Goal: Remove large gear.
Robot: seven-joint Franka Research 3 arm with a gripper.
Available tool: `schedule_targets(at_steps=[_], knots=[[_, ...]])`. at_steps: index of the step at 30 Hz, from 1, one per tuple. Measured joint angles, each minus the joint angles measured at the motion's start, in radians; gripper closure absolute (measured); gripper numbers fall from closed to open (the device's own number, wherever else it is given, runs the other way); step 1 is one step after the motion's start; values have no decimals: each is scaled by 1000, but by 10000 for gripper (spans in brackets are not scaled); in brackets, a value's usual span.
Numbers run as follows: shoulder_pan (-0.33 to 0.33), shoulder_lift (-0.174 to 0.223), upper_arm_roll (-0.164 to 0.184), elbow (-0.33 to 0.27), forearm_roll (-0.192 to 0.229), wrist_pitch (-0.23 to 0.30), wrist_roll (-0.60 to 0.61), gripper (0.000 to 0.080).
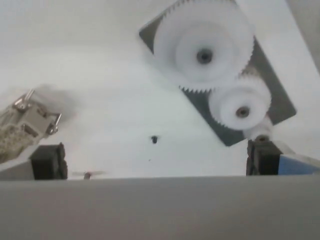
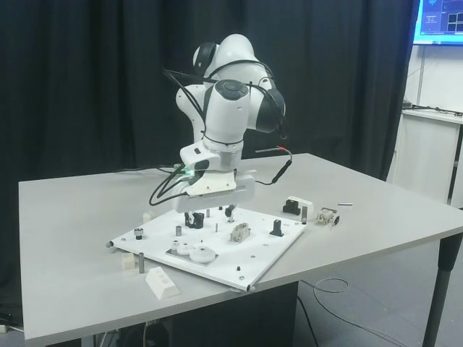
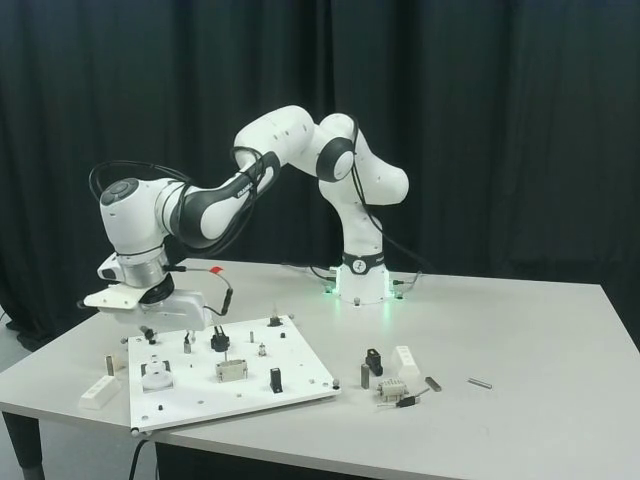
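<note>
The large white gear (image 1: 204,47) sits on a grey plate (image 1: 280,107) on the white board, meshed with a medium white gear (image 1: 241,106); a small gear (image 1: 260,131) follows. My gripper (image 1: 155,160) hovers above the board, open, its black fingertips (image 1: 48,161) far apart with nothing between them. The gears lie off to one side of the gripper, apart from it. From the first room view, the large gear (image 2: 204,253) is near the board's front edge and the gripper (image 2: 212,215) hangs behind it. In the second room view the gears (image 3: 157,375) lie below the gripper (image 3: 180,335).
A metal connector (image 1: 25,125) with screws is fixed on the board (image 2: 268,249) beside one fingertip. Black holders (image 2: 276,228) and pegs stand on the board. White blocks (image 2: 163,283) lie off the board's edge. Loose small parts (image 3: 395,390) lie on the grey table.
</note>
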Motion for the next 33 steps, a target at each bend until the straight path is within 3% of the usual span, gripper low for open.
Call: schedule_targets(at_steps=[13, 33], knots=[[25, -54, 0, -108, -22, 28, 19, 3], [48, -132, 2, -300, -28, 249, 15, 3]])
